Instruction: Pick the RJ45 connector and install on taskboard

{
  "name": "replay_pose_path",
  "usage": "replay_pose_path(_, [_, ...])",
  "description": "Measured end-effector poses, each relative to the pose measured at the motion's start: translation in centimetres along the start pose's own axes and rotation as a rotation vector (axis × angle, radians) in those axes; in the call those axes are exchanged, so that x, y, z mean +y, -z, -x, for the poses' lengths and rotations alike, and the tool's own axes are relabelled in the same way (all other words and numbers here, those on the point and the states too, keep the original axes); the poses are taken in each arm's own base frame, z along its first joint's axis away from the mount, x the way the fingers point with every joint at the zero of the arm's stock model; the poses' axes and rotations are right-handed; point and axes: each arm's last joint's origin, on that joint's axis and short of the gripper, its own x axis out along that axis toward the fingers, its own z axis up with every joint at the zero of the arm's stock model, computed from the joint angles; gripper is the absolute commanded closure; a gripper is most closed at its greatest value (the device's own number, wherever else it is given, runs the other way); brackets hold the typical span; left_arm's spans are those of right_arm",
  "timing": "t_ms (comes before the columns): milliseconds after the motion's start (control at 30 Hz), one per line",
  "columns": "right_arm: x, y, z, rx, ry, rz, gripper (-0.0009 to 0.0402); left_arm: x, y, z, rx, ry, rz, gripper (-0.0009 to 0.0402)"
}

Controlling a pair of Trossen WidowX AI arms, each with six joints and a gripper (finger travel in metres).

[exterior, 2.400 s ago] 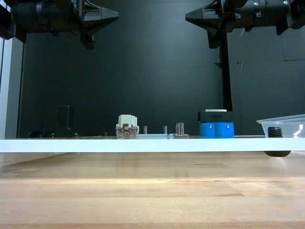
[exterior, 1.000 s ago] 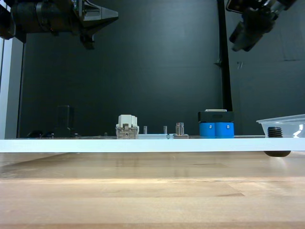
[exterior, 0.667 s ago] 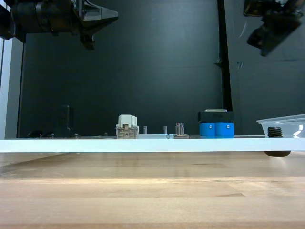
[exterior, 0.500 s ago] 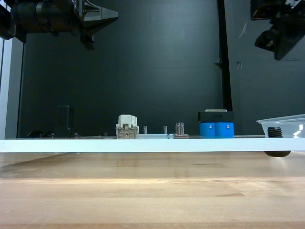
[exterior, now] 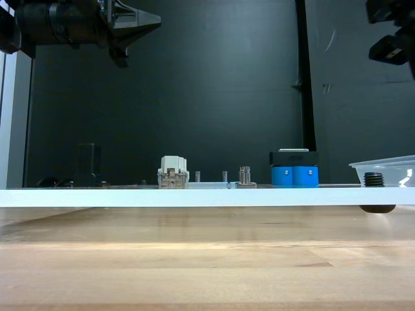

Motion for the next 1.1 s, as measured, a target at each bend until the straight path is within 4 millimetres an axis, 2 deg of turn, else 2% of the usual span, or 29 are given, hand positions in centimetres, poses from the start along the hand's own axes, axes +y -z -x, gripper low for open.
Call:
replay_pose_path(100, [0.5, 0.2, 0.0, 0.009, -0.01, 0.007, 0.0362, 0.0, 0.0, 0.0, 0.0, 0.0, 0.0, 0.0393])
replay_pose_path(400, [1.5, 0.0, -0.6, 0.064, -0.006, 0.019, 0.0247, 0.0, 0.0, 0.0, 0.0, 0.0, 0.0, 0.0393])
replay_pose_path(567, [1.8, -0.3, -1.2, 0.103, 0.009, 0.031, 0.0205, 0.0, 0.0, 0.0, 0.0, 0.0, 0.0, 0.0393])
replay_pose_path(667, [2.0, -0.2, -1.8, 0.124, 0.017, 0.043, 0.0195, 0.0, 0.0, 0.0, 0.001, 0.0, 0.0, 0.0393])
replay_pose_path(1100, [2.9, 0.2, -5.9, 0.118, 0.021, 0.064, 0.0201, 0.0, 0.0, 0.0, 0.001, 0.0, 0.0, 0.0393])
